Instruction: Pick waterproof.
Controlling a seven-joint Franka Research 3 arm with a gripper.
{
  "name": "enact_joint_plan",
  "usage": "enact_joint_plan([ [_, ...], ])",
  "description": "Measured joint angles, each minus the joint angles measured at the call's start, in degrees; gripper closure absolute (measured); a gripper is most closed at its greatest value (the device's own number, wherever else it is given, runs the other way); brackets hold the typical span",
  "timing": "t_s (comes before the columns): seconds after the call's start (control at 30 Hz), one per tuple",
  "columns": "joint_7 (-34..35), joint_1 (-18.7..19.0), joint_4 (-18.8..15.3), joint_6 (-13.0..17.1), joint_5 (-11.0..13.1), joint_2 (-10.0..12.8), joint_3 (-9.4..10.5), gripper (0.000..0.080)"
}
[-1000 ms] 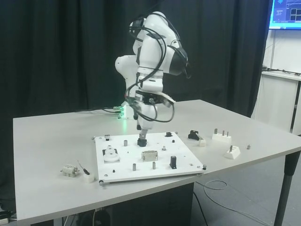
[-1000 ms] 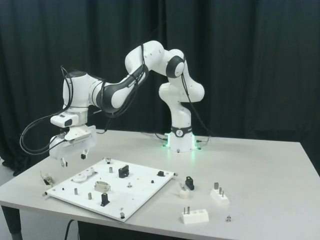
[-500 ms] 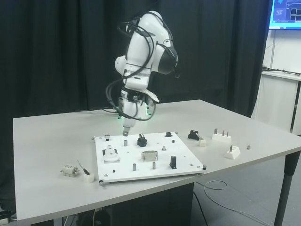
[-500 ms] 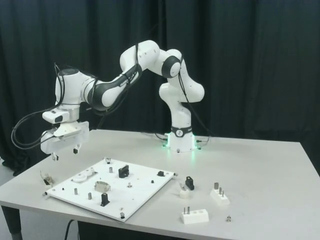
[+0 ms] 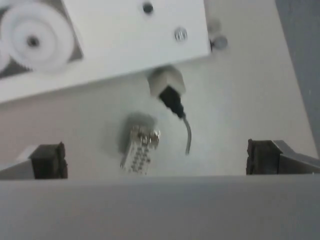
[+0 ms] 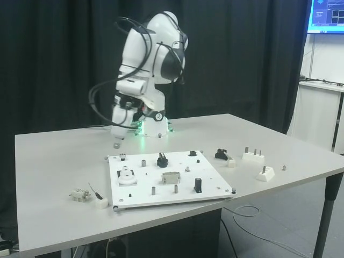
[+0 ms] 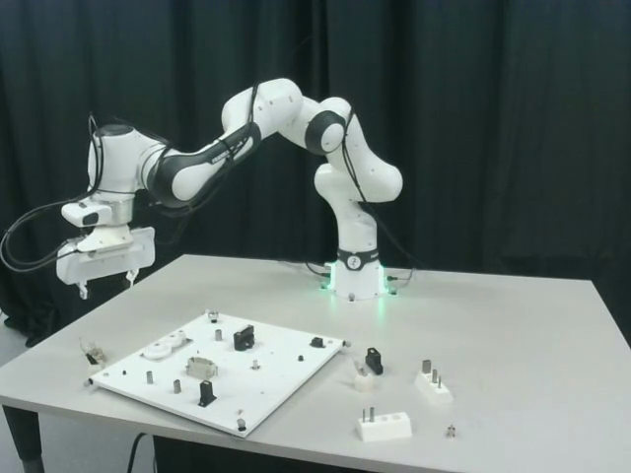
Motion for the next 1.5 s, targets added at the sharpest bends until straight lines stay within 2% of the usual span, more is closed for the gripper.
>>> enact_joint_plan([
  [0.13,0.2,-1.5,0.4,0.3,0.3,0.1,0.06,0.0003],
  [0.4,1.5,-4.2,0.4,1.9,2.9,0.8,0.07,0.0003],
  [0.87,-1.1,-9.2,-0.4,4.3,6.1,4.4,0.06,0.0003],
  [1.03,-2.4,-10.5,-0.6,5.0,9.3,5.9,0.06,0.0003],
  [1.17,-1.2,-11.4,-0.6,5.5,13.5,7.1,0.0,0.0003],
  [1.3,3.8,-12.3,-0.6,6.1,17.5,8.1,-0.13,0.0003],
  [1.5,14.5,-13.4,-0.6,7.1,22.0,9.2,-0.14,0.0003],
])
